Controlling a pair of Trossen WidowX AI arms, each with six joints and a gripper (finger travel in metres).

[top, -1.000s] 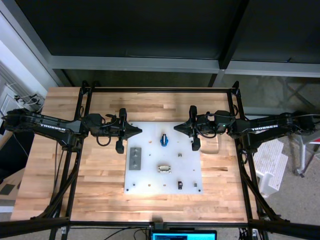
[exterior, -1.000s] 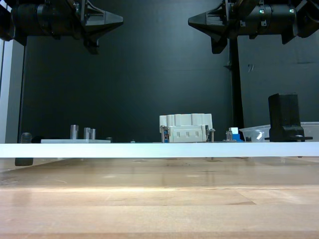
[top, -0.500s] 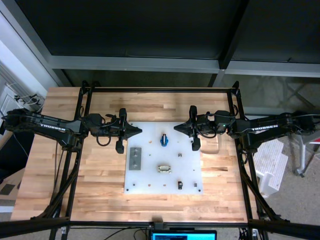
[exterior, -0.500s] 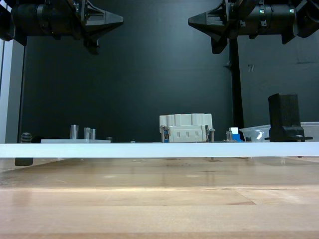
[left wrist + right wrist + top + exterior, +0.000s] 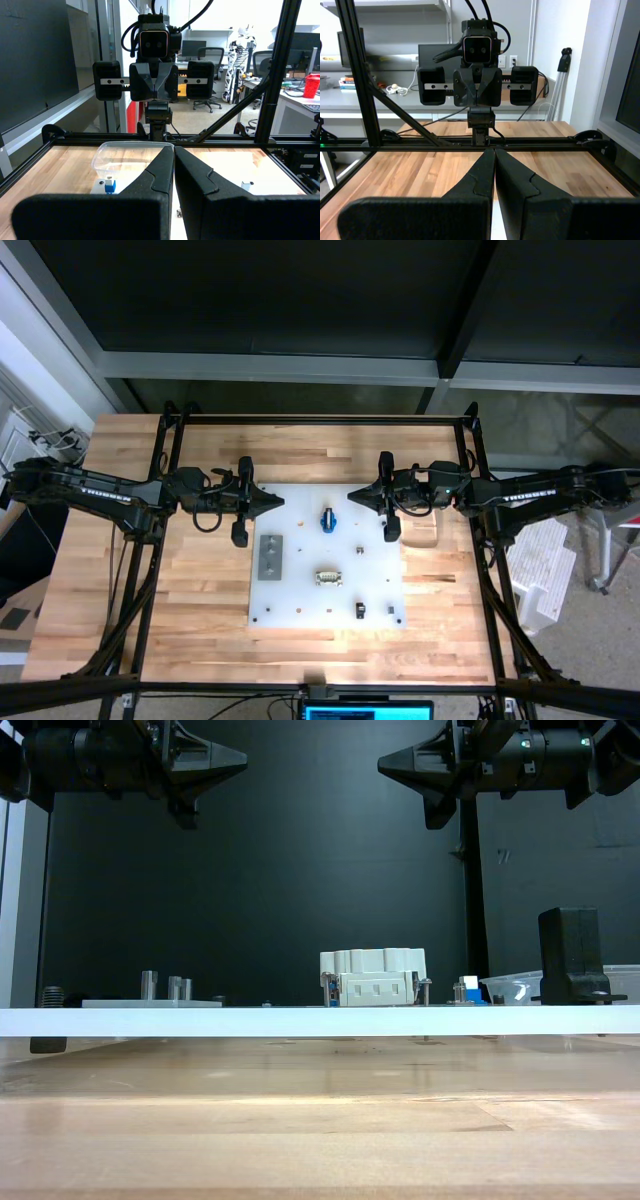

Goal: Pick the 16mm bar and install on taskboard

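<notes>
The taskboard (image 5: pixel 300 592) is a white plate in the middle of the wooden table, seen edge-on in the low view (image 5: pixel 250 1020). I cannot make out the 16mm bar in any view. My left gripper (image 5: pixel 281 502) hangs shut and empty above the board's far left corner, high in the low view (image 5: pixel 243 760). My right gripper (image 5: pixel 350 495) hangs shut and empty above the far right part, facing the left one (image 5: pixel 381 763). Each wrist view shows its own fingers pressed together, left (image 5: pixel 174 150) and right (image 5: pixel 495 149), with the other arm straight ahead.
On the board stand a grey block (image 5: pixel 270 556) with short pegs (image 5: pixel 148 984), a blue fitting (image 5: pixel 329 520), a silver connector (image 5: pixel 328 579) and a black part (image 5: pixel 360 610). A clear plastic tray (image 5: pixel 424 530) sits off the board's right edge. A black frame rings the table.
</notes>
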